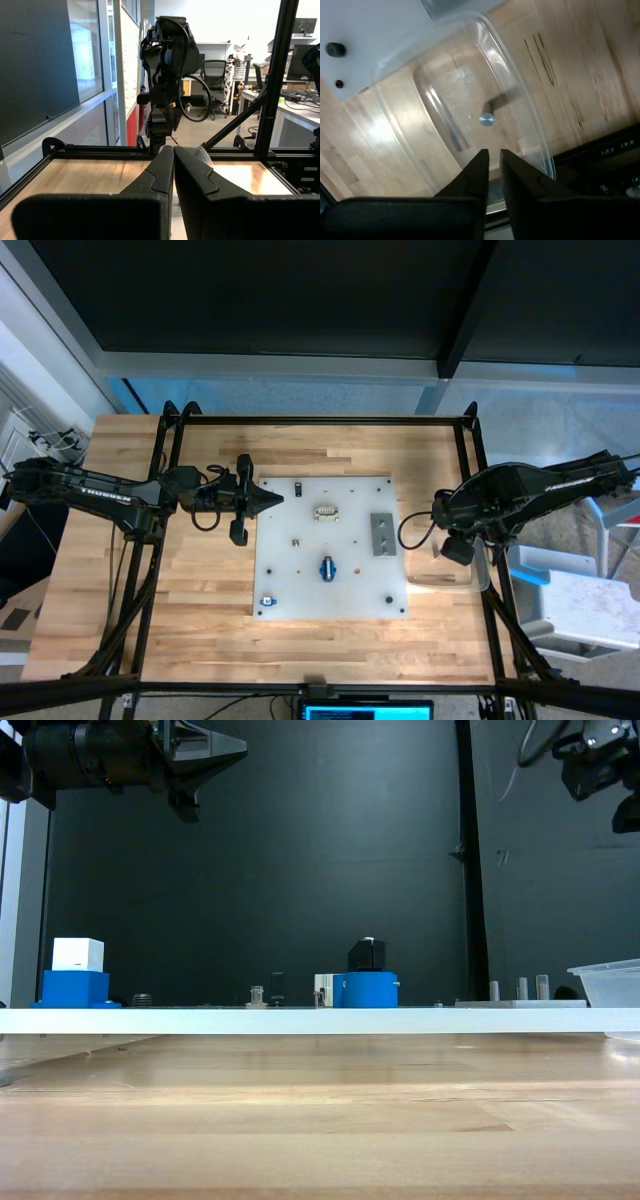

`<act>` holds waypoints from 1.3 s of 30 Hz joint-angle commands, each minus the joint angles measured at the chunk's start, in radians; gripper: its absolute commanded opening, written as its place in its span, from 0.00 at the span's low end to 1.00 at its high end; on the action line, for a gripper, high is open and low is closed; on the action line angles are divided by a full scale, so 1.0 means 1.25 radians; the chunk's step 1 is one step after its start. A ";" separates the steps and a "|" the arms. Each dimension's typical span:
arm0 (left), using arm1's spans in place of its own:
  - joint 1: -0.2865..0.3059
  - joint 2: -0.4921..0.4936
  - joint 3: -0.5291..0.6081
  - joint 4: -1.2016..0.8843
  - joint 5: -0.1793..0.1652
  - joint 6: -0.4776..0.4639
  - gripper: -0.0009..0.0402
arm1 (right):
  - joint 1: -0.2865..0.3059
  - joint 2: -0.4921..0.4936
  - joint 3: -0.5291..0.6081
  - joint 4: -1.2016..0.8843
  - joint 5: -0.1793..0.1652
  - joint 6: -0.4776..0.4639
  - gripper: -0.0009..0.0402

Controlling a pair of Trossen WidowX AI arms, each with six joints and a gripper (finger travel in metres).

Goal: Pick the 16mm cylinder and place it in the taskboard

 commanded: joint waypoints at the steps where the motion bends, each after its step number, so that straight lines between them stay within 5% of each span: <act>1: 0.000 0.000 0.000 0.000 0.000 0.000 0.02 | 0.005 0.000 -0.026 0.013 -0.004 0.016 0.19; 16: 0.000 0.000 0.000 0.000 0.000 0.000 0.02 | 0.017 0.001 -0.125 0.088 -0.021 0.054 0.42; 39: 0.000 0.000 0.000 0.000 0.000 0.000 0.02 | 0.027 0.044 -0.226 0.210 -0.016 0.101 0.43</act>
